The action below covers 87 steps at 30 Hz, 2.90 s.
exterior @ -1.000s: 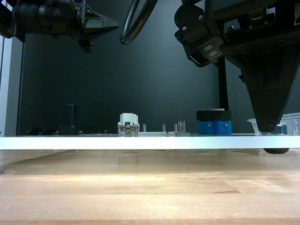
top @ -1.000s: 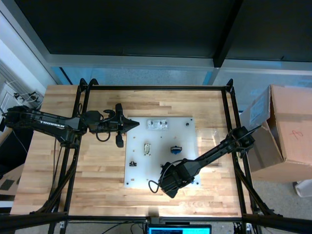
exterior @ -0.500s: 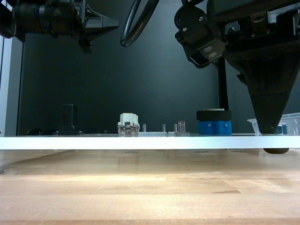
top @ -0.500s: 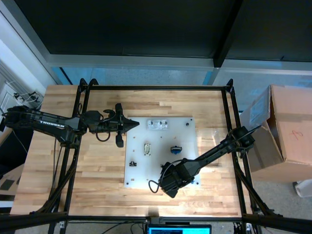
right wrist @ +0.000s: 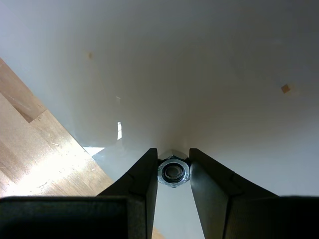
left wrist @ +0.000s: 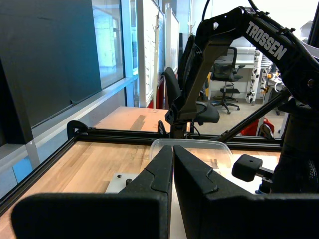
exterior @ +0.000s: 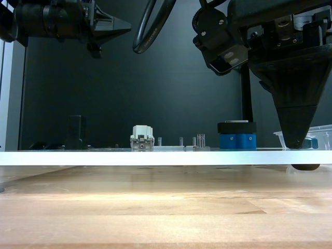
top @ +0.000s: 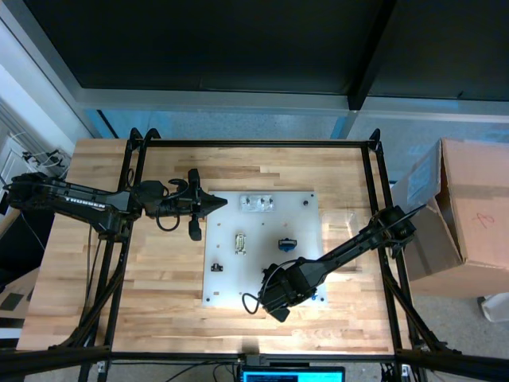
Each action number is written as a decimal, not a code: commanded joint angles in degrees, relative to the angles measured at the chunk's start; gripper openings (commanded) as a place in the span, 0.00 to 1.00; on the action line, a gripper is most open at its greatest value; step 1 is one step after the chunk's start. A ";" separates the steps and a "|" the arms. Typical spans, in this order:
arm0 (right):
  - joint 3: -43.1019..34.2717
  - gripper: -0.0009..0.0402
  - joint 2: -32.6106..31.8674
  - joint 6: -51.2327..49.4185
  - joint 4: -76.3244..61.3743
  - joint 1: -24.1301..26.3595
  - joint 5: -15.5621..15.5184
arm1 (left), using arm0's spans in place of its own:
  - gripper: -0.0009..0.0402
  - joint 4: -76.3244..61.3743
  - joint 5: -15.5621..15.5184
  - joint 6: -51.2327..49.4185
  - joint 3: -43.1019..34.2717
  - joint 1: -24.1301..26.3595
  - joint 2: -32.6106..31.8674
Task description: Unfasten the M12 nut and place it in the container
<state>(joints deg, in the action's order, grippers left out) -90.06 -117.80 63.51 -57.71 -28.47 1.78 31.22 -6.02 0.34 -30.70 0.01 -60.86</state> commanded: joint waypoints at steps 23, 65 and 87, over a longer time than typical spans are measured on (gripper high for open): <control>-0.04 0.05 0.04 -54.49 0.15 0.00 -0.35 | 0.02 0.00 0.00 0.02 -0.02 0.00 0.00; -0.07 0.34 0.04 -108.80 0.00 -0.74 0.02 | 0.02 0.00 0.00 0.02 0.00 0.00 0.00; -0.31 0.27 5.44 -63.80 -4.11 -1.36 -0.44 | 0.02 0.00 0.00 0.02 0.00 0.00 0.00</control>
<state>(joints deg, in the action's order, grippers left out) -90.32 -112.99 -8.45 -61.45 -29.80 1.30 31.22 -6.04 0.34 -30.70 0.01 -60.86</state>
